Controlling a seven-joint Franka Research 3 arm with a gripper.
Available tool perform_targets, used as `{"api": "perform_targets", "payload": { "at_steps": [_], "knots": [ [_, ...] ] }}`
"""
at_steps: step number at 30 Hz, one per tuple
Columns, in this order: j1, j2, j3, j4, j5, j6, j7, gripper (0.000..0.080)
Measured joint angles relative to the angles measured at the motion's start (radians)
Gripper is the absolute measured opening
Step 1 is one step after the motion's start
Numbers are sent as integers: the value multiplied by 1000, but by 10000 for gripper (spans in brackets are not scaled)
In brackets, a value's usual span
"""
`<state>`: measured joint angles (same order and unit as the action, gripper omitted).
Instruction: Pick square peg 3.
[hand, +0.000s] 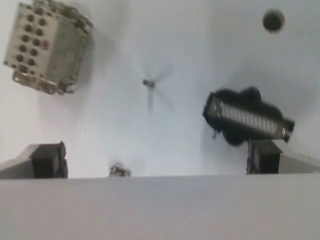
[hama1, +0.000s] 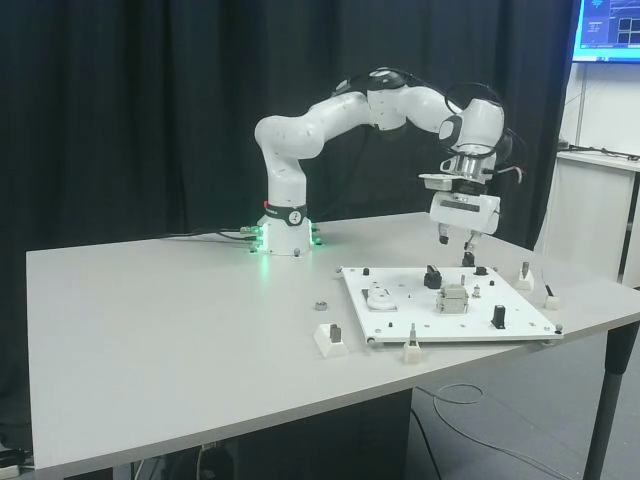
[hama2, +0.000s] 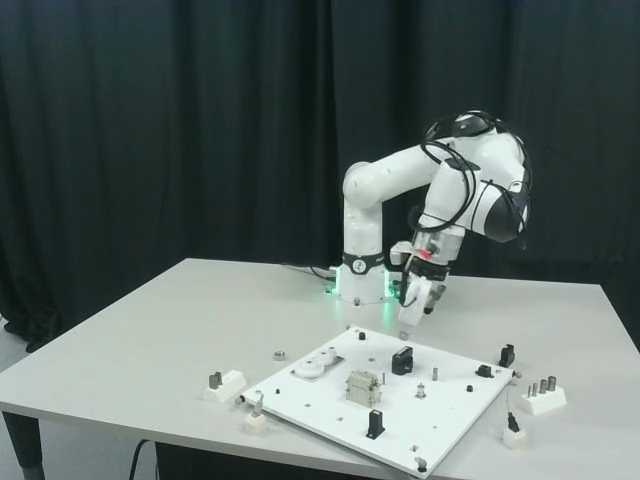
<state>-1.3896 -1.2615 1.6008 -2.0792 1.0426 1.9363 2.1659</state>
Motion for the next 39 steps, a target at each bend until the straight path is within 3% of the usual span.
{"api": "perform_targets", "payload": {
  "at_steps": [3,7,12,20,25,39],
  "knots": [
    [-9,10,0,0,-27,14,-86,800],
    [-29,20,0,-4,-53,34,-303,800],
    [-67,29,-1,-21,-54,57,-606,800],
    [-150,46,-8,-49,-47,94,-892,800],
    [-214,49,-12,-54,-14,116,-1060,800],
    [-414,48,-10,-36,133,144,-1517,800]
  ]
}}
